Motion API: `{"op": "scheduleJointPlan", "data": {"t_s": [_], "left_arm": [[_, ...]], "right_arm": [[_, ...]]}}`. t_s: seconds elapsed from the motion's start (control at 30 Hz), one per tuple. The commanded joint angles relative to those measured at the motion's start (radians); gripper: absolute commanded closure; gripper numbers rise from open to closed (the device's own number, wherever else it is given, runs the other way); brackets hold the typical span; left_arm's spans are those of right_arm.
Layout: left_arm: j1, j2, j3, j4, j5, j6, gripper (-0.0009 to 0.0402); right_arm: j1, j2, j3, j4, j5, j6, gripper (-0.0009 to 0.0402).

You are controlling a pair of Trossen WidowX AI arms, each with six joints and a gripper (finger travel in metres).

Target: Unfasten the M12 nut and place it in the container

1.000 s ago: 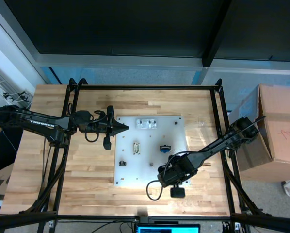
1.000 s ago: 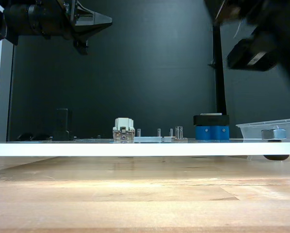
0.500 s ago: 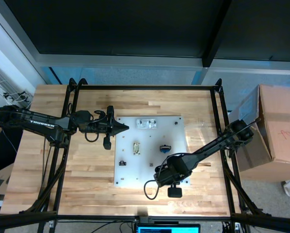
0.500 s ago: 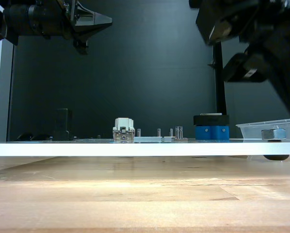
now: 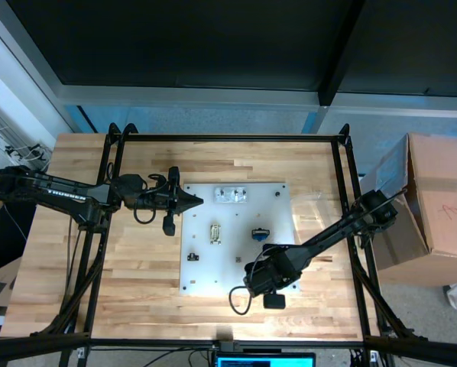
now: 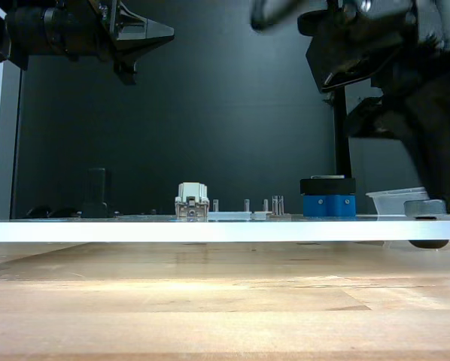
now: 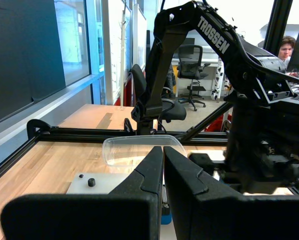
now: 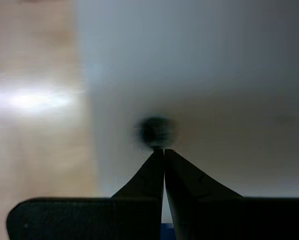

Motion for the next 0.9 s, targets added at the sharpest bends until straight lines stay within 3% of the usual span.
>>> {"op": "scheduleJointPlan", "data": {"t_s": [0.03,0.17,0.47,0.53,0.9], "left_arm": [[0.000,0.000,0.000,0.000,0.000,0.000,0.0393],[0.000,0.000,0.000,0.000,0.000,0.000,0.0393],[0.000,0.000,0.000,0.000,0.000,0.000,0.0393],[0.000,0.000,0.000,0.000,0.000,0.000,0.0393],[0.000,0.000,0.000,0.000,0.000,0.000,0.0393]], "right_arm": [[-0.002,-0.018,0.016,-0.039,0.078,0.009,0.0393],[-0.002,-0.040,0.017,-0.038,0.038,0.019,0.0393],[-0.002,-0.058,0.040,-0.026,-0.187,0.026,0.0393],[-0.002,-0.058,0.041,-0.009,-0.214,0.021,0.0393],[-0.002,0.022,0.039,0.031,-0.239,-0.026,0.0393]]}}
